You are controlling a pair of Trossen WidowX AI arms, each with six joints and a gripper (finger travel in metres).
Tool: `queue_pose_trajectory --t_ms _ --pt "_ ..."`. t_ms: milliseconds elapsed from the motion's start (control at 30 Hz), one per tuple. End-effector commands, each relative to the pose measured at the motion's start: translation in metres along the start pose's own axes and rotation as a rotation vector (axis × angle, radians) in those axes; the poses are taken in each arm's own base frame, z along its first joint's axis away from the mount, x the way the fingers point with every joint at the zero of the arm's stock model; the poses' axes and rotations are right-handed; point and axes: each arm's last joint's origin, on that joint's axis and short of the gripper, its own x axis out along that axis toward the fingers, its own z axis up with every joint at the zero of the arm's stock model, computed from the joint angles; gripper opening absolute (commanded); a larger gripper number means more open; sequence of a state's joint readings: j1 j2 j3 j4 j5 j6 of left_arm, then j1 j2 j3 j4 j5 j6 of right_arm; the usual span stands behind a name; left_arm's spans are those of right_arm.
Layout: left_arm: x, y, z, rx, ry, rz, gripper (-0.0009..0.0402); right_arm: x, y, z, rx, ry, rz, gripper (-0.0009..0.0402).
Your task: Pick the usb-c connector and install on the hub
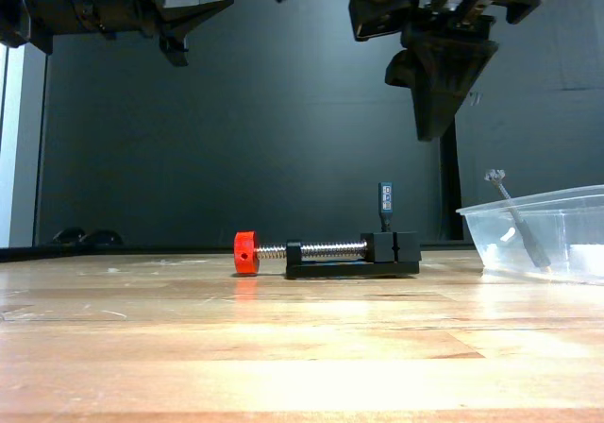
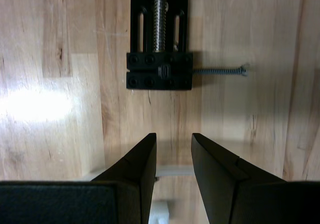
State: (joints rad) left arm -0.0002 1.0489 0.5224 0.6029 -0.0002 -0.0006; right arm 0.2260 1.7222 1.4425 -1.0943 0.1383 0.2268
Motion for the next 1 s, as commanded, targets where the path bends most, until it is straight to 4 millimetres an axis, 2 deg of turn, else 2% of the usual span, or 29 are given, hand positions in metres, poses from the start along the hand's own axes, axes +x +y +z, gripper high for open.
queue_pose_trajectory --t_ms 33,200,700,1000 --pt "0.0 0.0 0.0 0.0 0.0 0.0 0.0 -0.004 0.001 -0.006 -0.002 -0.005 0.002 0.0094" --pt "0.0 0.0 0.0 0.0 0.0 0.0 0.0 -0.008 0.0 -0.013 0.0 -0.01 0.005 0.0094" --pt "0.0 0.0 0.0 0.0 0.0 0.0 0.0 -0.017 -0.002 -0.062 -0.027 -0.001 0.01 0.0095" --pt "0.0 0.0 0.0 0.0 0.0 0.0 0.0 -0.017 -0.003 -0.082 -0.024 -0.007 0.016 0.0128"
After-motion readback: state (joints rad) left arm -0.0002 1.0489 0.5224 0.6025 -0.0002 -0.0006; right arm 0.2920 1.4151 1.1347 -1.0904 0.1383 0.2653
